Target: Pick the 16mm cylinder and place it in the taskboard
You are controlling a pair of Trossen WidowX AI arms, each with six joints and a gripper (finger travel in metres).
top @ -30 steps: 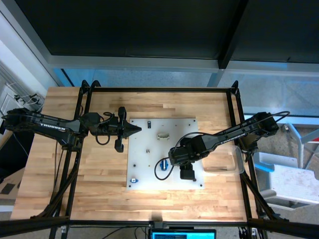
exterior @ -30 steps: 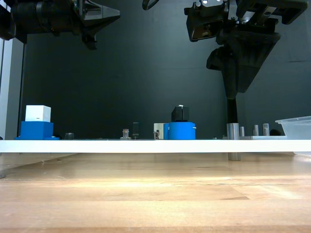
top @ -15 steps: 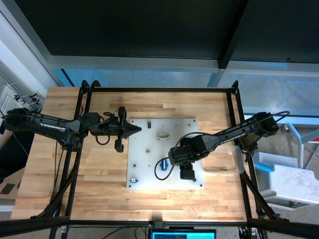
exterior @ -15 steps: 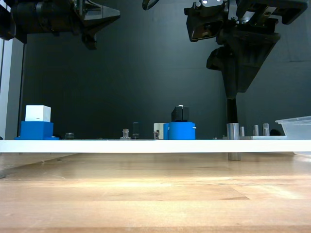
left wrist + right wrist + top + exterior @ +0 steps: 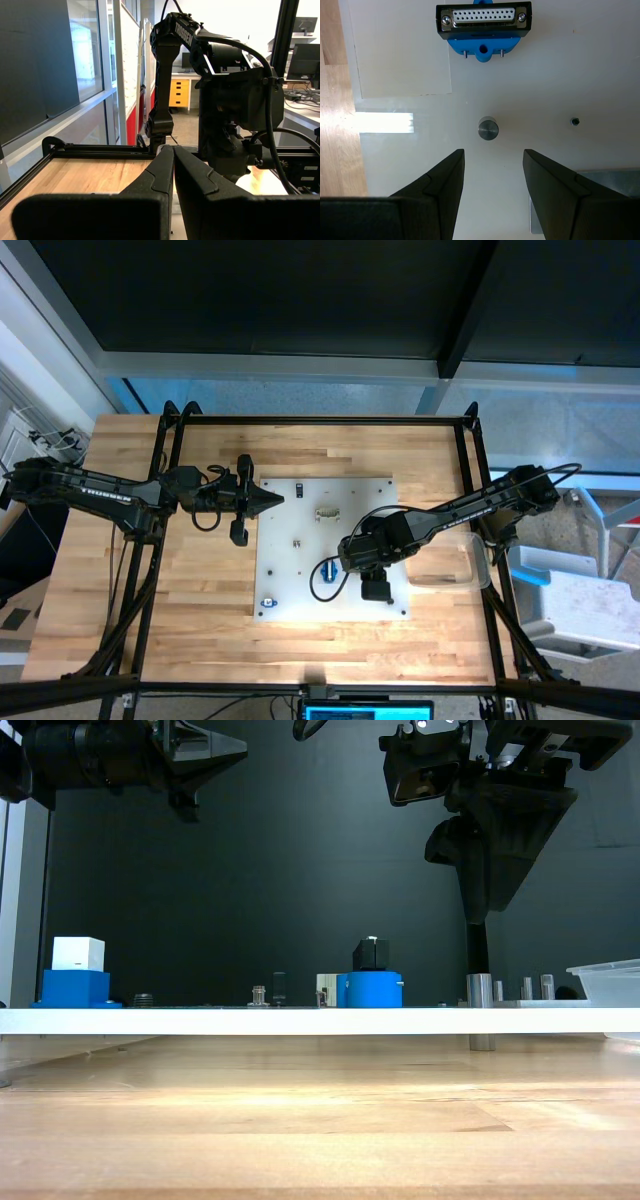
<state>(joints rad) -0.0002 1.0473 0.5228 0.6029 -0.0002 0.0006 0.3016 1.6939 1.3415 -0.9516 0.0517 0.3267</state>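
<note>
The 16mm cylinder point(image 5: 488, 128) is a short grey metal peg standing upright in a hole of the white taskboard point(image 5: 545, 85). In the low view the cylinder point(image 5: 480, 990) passes through the taskboard point(image 5: 250, 1020) and sticks out beneath it. My right gripper point(image 5: 493, 152) hangs straight above it, open, with nothing between its fingers; it shows in the low view point(image 5: 478, 958) and over the board's right half point(image 5: 368, 575). My left gripper point(image 5: 272, 499) is shut and empty, held high at the taskboard's point(image 5: 290, 570) left edge.
A clear plastic tray point(image 5: 450, 560) sits right of the board. On the board stand a blue D-sub connector point(image 5: 483, 25), a blue round connector point(image 5: 373, 988), a white cube on a blue base point(image 5: 77, 970) and small metal pegs point(image 5: 537, 987).
</note>
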